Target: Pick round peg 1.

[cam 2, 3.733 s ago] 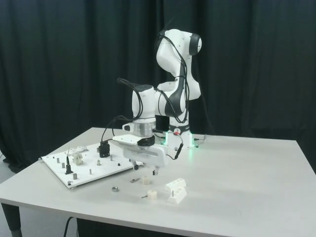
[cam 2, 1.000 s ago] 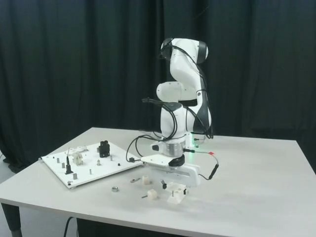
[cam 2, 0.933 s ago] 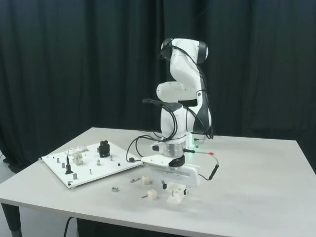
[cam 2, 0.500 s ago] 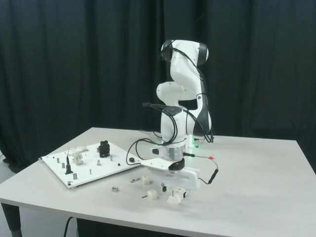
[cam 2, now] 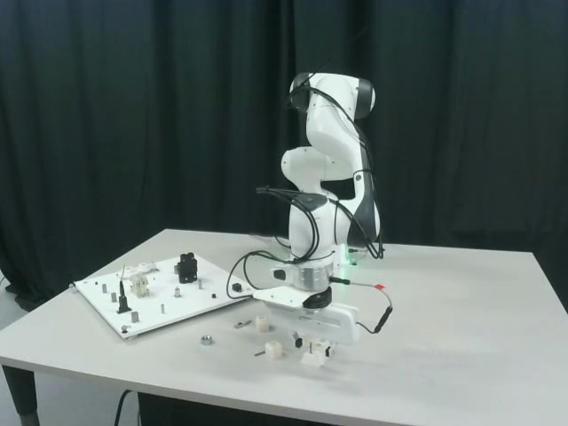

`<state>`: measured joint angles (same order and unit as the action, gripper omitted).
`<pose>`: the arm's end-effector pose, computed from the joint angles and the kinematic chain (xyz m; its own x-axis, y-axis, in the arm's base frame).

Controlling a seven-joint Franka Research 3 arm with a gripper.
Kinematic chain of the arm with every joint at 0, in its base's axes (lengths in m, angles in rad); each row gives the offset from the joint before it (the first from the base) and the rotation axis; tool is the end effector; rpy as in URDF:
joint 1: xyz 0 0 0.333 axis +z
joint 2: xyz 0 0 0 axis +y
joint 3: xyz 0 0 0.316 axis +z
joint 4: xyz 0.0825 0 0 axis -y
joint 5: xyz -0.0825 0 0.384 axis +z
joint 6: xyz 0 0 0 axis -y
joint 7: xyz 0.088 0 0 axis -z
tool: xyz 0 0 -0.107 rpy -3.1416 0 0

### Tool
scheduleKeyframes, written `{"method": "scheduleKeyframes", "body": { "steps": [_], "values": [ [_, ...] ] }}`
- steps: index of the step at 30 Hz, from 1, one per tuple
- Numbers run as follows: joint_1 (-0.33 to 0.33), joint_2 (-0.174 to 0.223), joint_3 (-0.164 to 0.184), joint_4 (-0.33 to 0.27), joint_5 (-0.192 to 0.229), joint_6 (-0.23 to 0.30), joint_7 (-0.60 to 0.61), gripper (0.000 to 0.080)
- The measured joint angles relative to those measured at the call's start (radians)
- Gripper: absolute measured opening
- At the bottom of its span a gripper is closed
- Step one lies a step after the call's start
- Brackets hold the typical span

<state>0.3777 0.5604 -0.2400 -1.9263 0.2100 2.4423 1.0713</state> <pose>0.6157 0.0910 0.2008 0.4867 -0.8735 -0.0142 -0.8733 -0.4869 0.0166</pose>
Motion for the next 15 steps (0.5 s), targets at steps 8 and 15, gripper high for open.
{"method": "scheduleKeyframes", "body": {
  "steps": [8, 15],
  "values": [
    [0.0, 0.0, 0.0, 0.0, 0.0, 0.0, 0.0, 0.0534],
    [-0.001, 0.001, 0.0, 0.0, 0.0, 0.0, 0.0, 0.0348]
  ]
}}
